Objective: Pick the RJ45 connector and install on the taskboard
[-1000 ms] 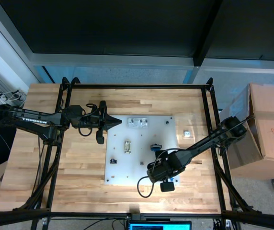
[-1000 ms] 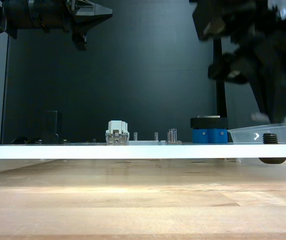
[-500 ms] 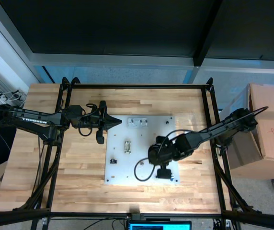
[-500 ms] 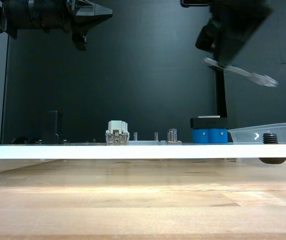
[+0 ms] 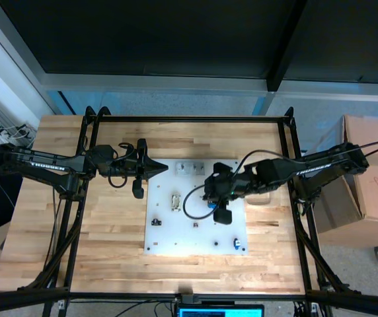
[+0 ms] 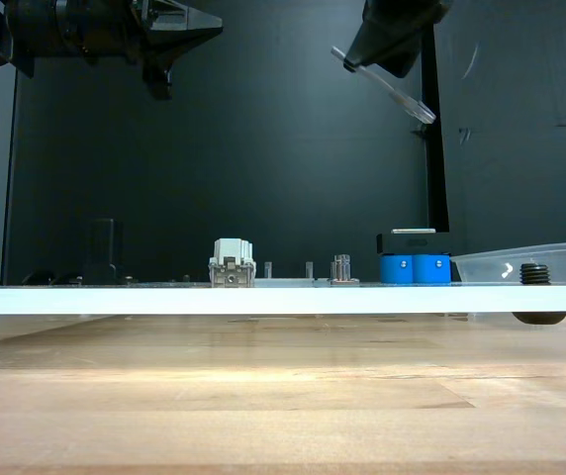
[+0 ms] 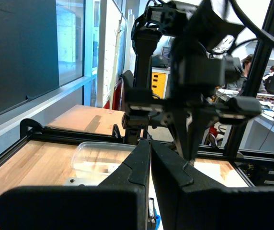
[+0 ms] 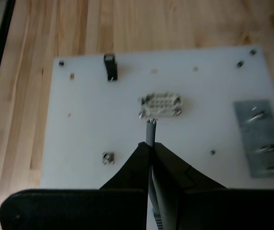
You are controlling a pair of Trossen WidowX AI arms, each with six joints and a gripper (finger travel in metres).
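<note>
My right gripper [image 5: 208,186] hangs high over the middle right of the white taskboard [image 5: 176,231]. It is shut on the RJ45 connector [image 8: 152,132], whose grey stub sticks out past the fingertips [image 8: 144,148]. The low view shows a pale strip [image 6: 392,91] slanting down from the right gripper [image 6: 360,47], well clear of the board. The part is held, in no seat. My left gripper [image 5: 166,169] hovers at the board's far left edge, shut and empty, and is seen high in the low view [image 6: 216,22].
A grey multi-pin socket [image 5: 175,201] stands on the board, below the held part [image 8: 160,103]. Blue blocks [image 6: 415,268] and a clear plastic tray [image 6: 525,261] sit at the right. A black cable [image 5: 188,203] loops under the right arm.
My right gripper has risen from the board's near right corner and travelled away and leftward to above the board's middle, carrying the part. The left arm has stayed still.
</note>
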